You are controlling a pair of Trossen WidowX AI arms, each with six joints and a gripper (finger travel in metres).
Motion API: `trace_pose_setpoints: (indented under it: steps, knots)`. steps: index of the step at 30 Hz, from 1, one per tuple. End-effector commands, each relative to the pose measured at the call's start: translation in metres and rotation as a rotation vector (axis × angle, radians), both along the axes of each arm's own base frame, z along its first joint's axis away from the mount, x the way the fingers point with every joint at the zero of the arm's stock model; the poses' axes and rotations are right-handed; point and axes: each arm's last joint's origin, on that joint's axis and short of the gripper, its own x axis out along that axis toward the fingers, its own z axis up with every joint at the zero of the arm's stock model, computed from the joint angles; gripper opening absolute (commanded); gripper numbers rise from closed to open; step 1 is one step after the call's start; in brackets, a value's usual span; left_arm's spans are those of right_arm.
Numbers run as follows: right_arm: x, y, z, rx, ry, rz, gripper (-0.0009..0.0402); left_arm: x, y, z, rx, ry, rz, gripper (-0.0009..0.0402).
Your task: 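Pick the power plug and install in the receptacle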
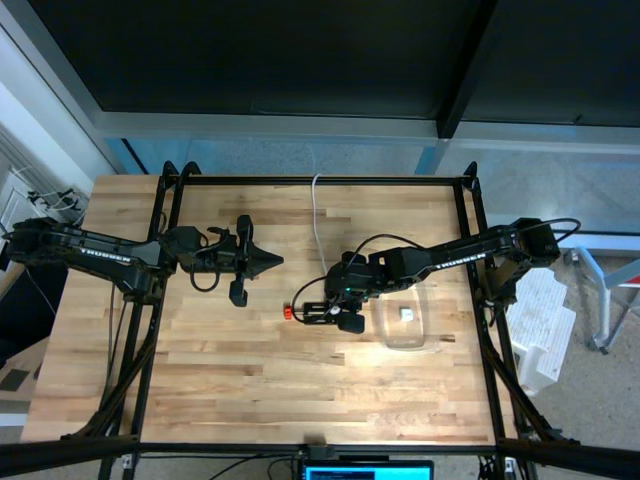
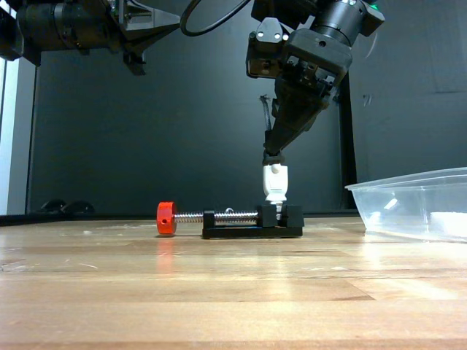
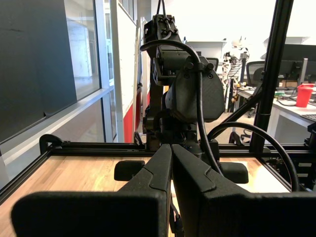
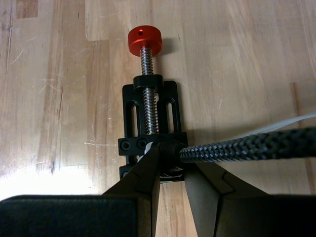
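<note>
low view: right gripper (image 2: 274, 152), centre frame, fingers pinching plug (image 2: 273, 159) atop receptacle (image 2: 252, 223) socket; seating apparently unfinished. left gripper (image 2: 169, 29), upper left, fingers pressed together, parked.

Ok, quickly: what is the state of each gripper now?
Left gripper: shut, empty, raised above the table.
Right gripper: shut on the power plug, above the receptacle.
</note>
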Motion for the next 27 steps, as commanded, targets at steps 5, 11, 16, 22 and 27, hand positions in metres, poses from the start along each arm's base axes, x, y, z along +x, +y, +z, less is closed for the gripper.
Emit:
trace_pose_setpoints:
  steps: [5, 11, 16, 22, 27]
  knots:
    - [-0.009, 0.002, -0.003, 0.005, 0.052, 0.014, 0.0, 0.0, 0.0, 0.0, 0.0, 0.0, 0.0, 0.0]
    - [-0.017, 0.003, -0.008, 0.002, 0.014, 0.003, 0.0, 0.0, 0.0, 0.0, 0.0, -0.001, 0.0, 0.0]
    - [-0.017, 0.005, -0.009, -0.005, 0.002, 0.004, 0.0, 0.0, 0.0, 0.0, 0.0, 0.0, 0.0, 0.0]
    - [-0.018, 0.007, -0.015, -0.003, -0.023, 0.011, 0.0, 0.0, 0.0, 0.0, 0.0, 0.0, 0.0, 0.0]
    - [-0.019, 0.009, -0.018, -0.001, -0.025, 0.013, 0.0, 0.0, 0.0, 0.0, 0.0, 0.0, 0.0, 0.0]
